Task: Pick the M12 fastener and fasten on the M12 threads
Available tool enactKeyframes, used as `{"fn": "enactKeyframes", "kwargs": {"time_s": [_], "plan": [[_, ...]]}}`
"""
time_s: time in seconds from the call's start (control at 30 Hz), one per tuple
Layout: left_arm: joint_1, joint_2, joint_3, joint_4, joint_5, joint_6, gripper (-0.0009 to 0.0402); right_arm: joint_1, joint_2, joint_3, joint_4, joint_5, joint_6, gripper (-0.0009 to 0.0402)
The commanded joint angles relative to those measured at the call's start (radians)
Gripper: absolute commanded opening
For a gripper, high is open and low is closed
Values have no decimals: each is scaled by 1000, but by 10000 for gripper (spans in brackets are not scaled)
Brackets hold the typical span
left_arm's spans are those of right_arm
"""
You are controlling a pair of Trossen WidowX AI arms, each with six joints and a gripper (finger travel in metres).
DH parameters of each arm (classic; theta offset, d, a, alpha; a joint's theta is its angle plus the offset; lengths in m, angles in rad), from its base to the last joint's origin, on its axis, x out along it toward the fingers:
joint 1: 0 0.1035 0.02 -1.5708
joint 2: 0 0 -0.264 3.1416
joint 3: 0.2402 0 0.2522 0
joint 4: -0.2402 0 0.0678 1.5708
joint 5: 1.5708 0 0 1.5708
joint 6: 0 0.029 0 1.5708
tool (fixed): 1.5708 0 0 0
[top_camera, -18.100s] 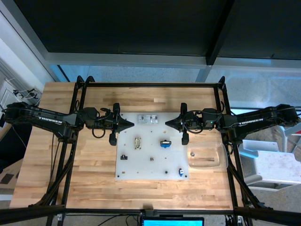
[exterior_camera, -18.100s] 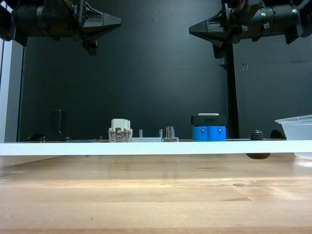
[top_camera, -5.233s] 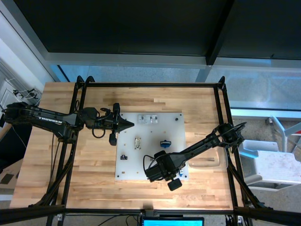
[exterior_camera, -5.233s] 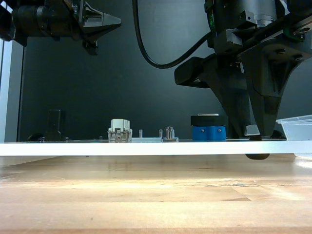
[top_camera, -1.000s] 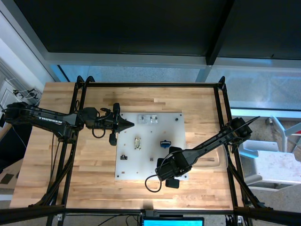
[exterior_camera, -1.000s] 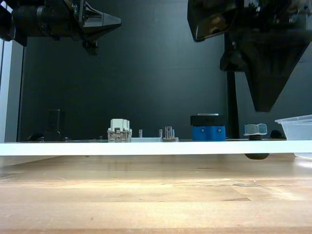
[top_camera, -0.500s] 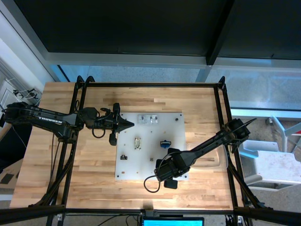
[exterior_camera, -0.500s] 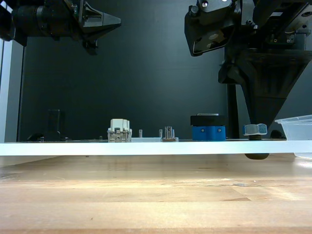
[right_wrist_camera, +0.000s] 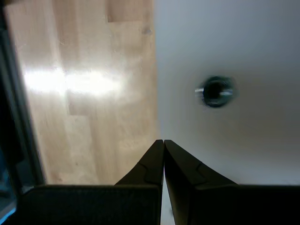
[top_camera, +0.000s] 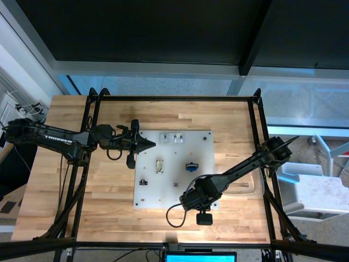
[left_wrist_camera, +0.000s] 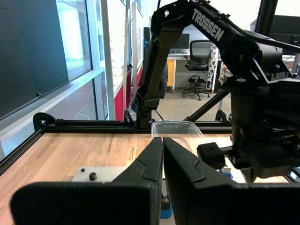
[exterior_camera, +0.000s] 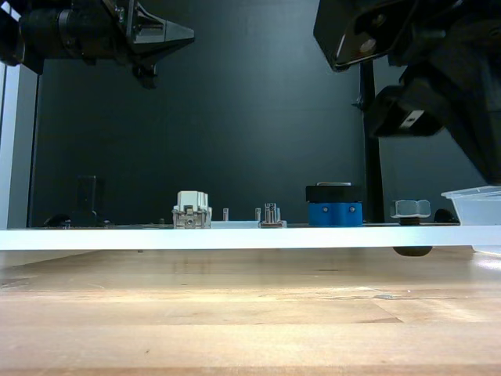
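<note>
My right gripper [right_wrist_camera: 163,141] hangs above the white board [right_wrist_camera: 243,47], pinched shut on nothing, since, I take it, the M12 nut [exterior_camera: 410,207] at lower right of the low view sits atop its stud [exterior_camera: 410,220], apart from it, while the left gripper [exterior_camera: 188,33], likewise closed, idles upper left.

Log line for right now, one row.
nut: on its stud, ungripped | right gripper: shut, empty, above white board near edge, beside nut | left gripper: shut, parked far left

Wood table [top_camera: 109,218]. White board [top_camera: 155,191] flat on it, mid. Clear tray [top_camera: 250,191] on table too, just beside board's rt edge. Black frame [top_camera: 174,99] round edges.
</note>
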Motion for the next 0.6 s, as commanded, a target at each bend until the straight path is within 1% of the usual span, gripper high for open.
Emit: {"fn": "enactKeyframes", "kwargs": {"time_s": [0.03, 0.07, 0.13, 0.33, 0.47, 0.6], "plan": [[0, 0, 0, 0, 0, 0, 0, -2, -11, 0, -23, 95, 19, 0], [0, 0, 0, 0, 0, 0, 0, -3, -14, 0, -27, 124, 23, 0], [0, 0, 0, 0, 0, 0, 0, -4, -18, 1, -29, 169, 35, 0], [0, 0, 0, 0, 0, 0, 0, -12, -11, 0, -28, 222, 70, 0], [0, 0, 0, 0, 0, 0, 0, -11, 8, 0, -22, 222, 102, 0], [0, 0, 0, 0, 0, 0, 0, -11, 21, 0, -14, 222, 113, 0]]}}
